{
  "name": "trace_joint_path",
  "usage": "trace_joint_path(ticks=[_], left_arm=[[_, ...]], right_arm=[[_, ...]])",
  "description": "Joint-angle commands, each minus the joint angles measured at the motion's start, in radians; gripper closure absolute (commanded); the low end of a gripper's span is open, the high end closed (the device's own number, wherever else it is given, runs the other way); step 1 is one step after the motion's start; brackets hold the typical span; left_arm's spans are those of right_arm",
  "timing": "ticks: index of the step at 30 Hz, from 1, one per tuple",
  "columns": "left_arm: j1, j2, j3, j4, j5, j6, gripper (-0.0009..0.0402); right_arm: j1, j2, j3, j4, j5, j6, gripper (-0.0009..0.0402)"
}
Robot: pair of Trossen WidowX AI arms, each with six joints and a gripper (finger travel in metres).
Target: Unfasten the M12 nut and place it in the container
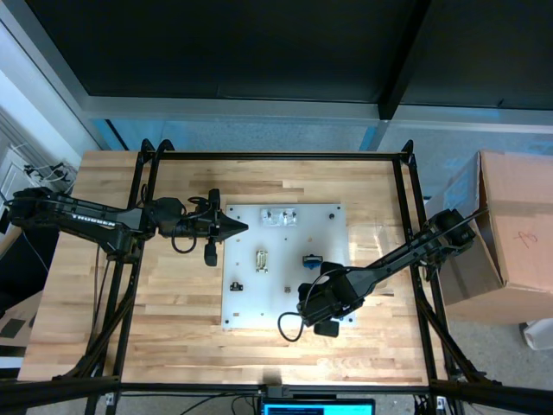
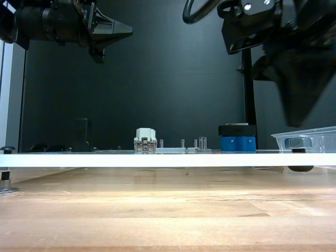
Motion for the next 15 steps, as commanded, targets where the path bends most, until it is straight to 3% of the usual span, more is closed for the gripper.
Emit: trace_joint_path(ticks=[1, 3, 10, 15], left_arm=[[0.0, 0.0, 0.0, 0.003, 0.0, 0.0, 0.0393], [0.0, 0.0, 0.0, 0.001, 0.0, 0.0, 0.0393], [0.0, 0.0, 0.0, 0.003, 0.0, 0.0, 0.0393], [0.0, 0.0, 0.0, 0.001, 0.0, 0.0, 0.0393]], right_arm=[[0.002, 0.001, 0.004, 0.056, -0.123, -0.005, 0.0393], [0.003, 0.011, 0.003, 0.09, -0.144, -0.008, 0.0393], [0.006, 0.071, 0.002, 0.149, -0.142, -0.008, 0.0394], [0.006, 0.074, 0.002, 0.146, -0.1, -0.006, 0.0393]])
